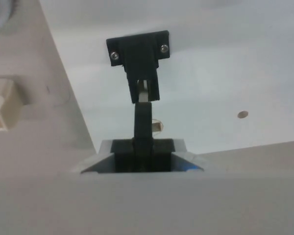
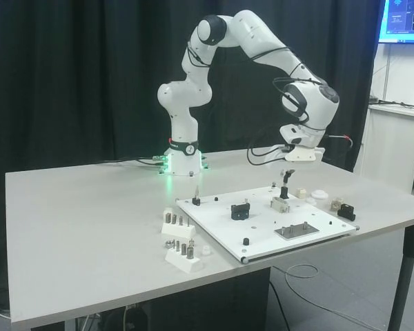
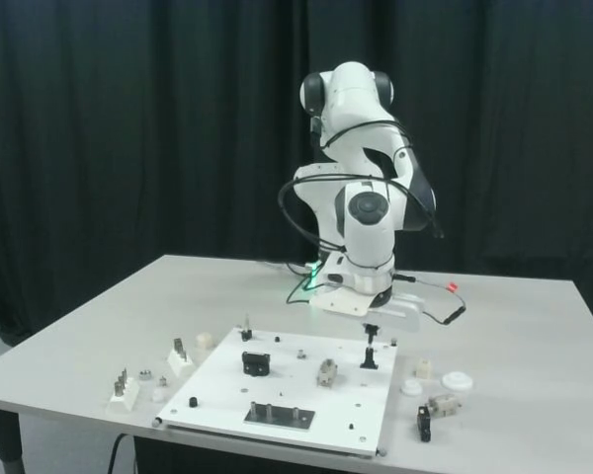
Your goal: Insert USB.
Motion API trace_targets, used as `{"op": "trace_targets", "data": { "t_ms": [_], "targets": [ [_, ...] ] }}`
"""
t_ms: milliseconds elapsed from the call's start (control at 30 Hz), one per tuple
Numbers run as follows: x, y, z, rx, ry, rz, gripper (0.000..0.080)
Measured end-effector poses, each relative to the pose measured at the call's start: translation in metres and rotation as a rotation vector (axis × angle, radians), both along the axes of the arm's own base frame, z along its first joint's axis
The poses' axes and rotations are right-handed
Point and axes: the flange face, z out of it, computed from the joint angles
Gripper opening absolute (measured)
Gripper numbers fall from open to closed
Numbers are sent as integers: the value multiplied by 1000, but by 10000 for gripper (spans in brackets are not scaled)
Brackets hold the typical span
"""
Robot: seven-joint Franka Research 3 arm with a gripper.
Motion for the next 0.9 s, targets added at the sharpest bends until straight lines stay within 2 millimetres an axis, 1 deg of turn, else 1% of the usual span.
{"op": "trace_targets", "data": {
  "t_ms": [900],
  "targets": [
    [1,-3,-3,10,-2,-19,70]
  ]
}}
